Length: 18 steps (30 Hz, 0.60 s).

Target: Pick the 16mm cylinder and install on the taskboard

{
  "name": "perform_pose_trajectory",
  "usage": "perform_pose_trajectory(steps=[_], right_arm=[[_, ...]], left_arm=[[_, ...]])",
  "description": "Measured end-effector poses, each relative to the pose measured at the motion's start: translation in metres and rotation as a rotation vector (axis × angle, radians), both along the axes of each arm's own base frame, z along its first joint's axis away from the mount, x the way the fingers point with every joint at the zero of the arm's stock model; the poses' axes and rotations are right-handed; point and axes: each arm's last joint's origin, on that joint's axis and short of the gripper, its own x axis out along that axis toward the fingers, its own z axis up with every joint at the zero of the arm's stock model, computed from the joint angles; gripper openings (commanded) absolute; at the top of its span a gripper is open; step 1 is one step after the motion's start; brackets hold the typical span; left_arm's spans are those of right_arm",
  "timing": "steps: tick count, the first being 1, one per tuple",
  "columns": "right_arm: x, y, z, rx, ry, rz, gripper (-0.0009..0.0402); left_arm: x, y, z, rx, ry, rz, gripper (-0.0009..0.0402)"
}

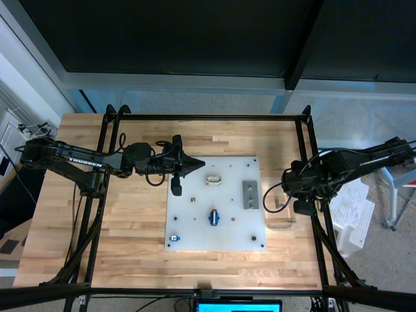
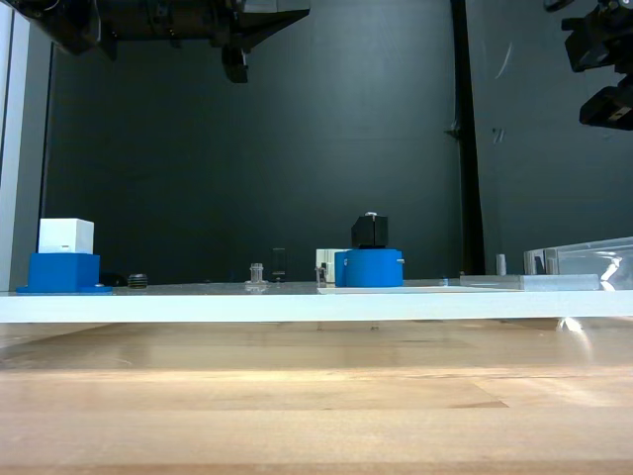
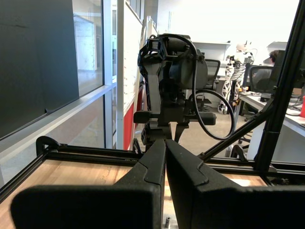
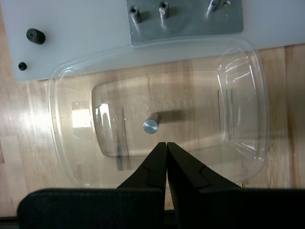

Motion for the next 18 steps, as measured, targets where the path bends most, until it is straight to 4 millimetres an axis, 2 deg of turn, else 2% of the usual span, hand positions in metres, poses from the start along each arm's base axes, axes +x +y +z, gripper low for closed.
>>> perform_pose_trajectory(steps=[18], right_arm=[[0.006,0.0036,-0.0051,-0.014,0.047,0.01,0.0]], left_arm=[[0.0,0.0,0.0,0.0,0.0,0.0,0.0]])
